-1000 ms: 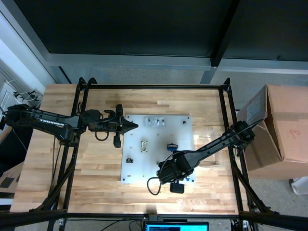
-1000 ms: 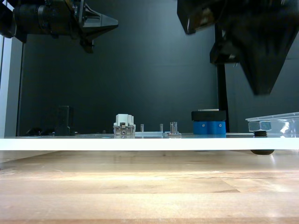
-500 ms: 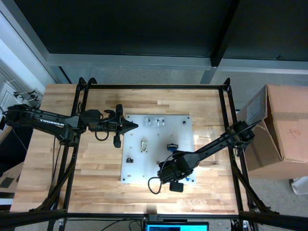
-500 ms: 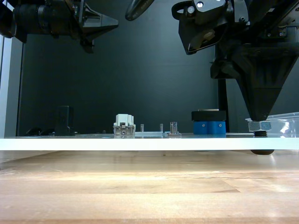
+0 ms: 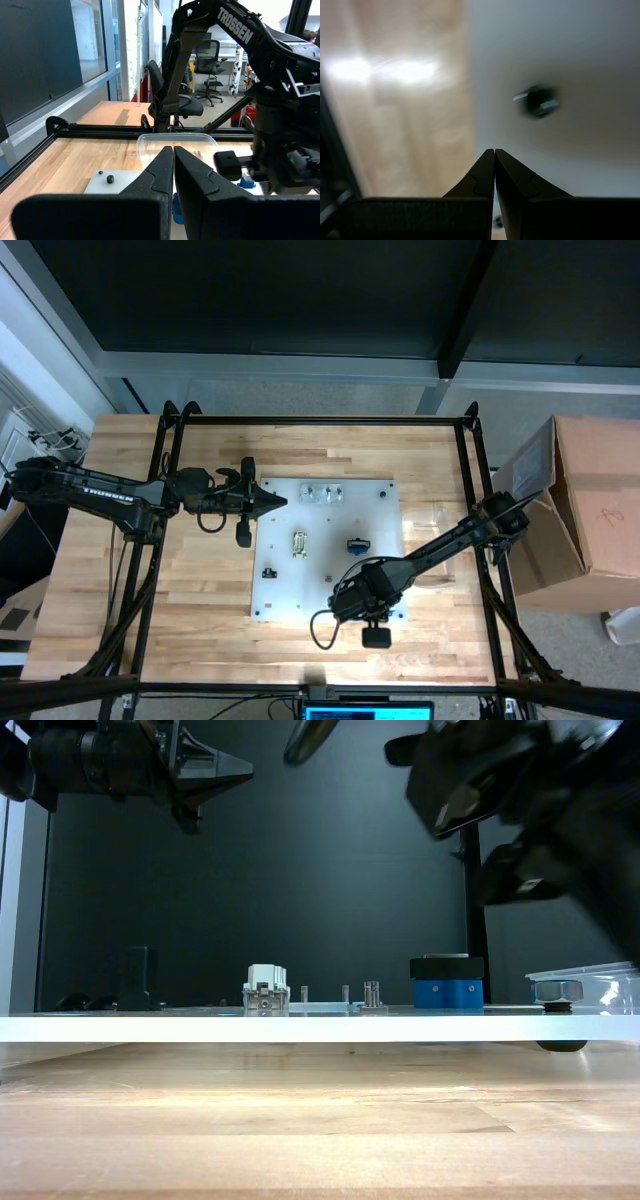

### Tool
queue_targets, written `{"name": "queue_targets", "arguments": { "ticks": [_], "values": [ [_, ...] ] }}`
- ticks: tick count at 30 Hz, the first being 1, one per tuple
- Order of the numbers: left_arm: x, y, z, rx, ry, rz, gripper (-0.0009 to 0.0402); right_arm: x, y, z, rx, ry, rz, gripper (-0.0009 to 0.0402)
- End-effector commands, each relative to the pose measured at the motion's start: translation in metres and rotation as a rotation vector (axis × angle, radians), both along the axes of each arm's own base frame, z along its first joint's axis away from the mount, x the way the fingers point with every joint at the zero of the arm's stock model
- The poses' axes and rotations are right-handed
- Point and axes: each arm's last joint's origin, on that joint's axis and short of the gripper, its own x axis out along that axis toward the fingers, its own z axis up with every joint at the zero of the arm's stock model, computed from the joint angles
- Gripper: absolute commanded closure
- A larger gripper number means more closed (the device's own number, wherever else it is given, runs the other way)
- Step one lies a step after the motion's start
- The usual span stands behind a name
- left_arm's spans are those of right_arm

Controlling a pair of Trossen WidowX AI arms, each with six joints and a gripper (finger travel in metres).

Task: Pick the M12 nut and place it on its threads and fasten

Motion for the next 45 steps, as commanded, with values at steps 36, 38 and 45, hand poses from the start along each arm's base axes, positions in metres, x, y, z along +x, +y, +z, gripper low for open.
{"name": "queue_targets", "arguments": {
  "ticks": [36, 38, 45],
  "values": [
    [0.0, 0.0, 0.0, 0.0, 0.0, 0.0, 0.0393, 0.003, -0.003, -0.001, -0.13, -0.062, -0.036, 0.0393],
    [0.0, 0.0, 0.0, 0.0, 0.001, 0.0, 0.0393, 0.003, -0.004, 0.0, -0.161, -0.073, -0.041, 0.0393],
    [0.0, 0.0, 0.0, 0.0, 0.001, 0.0, 0.0393, 0.005, -0.004, 0.0, -0.188, -0.098, -0.063, 0.0393]
  ]
}}
